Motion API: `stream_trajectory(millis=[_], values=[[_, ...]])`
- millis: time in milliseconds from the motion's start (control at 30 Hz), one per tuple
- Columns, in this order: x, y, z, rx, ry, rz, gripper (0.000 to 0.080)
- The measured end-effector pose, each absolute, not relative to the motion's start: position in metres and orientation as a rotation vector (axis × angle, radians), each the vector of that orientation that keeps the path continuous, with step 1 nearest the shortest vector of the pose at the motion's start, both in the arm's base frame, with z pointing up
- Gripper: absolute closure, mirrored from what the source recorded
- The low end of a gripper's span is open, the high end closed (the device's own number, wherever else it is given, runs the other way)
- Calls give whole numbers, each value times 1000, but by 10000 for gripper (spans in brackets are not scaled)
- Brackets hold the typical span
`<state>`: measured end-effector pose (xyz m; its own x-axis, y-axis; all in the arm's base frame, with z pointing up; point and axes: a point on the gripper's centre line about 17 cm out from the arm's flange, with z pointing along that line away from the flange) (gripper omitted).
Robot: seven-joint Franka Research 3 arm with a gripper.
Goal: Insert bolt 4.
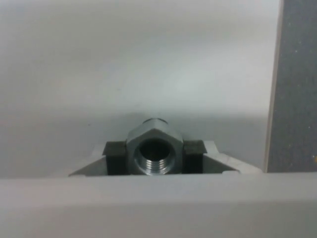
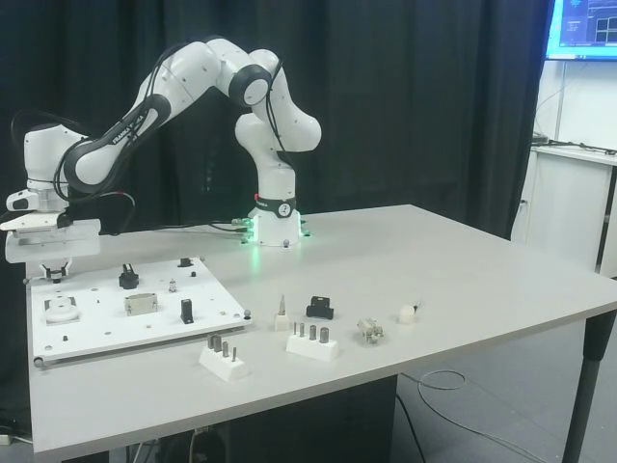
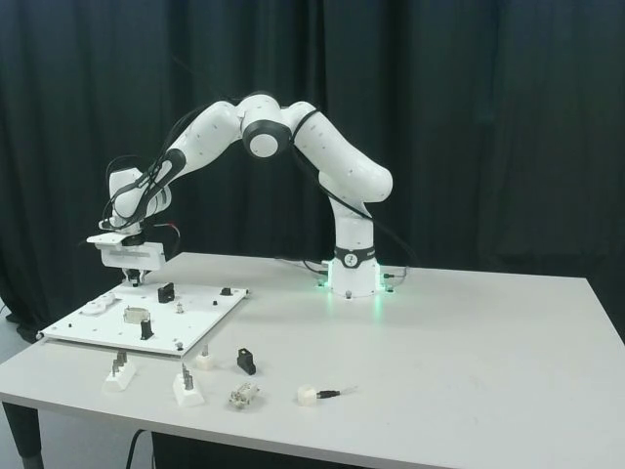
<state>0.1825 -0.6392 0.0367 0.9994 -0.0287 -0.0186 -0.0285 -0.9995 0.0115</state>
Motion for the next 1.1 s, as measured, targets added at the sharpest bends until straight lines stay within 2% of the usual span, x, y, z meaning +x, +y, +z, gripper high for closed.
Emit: stream_trajectory(millis=[600,1100], values=[[183,-639,37,3130,-57,-24,577],[184,-639,36,3114,-361,-10,577]])
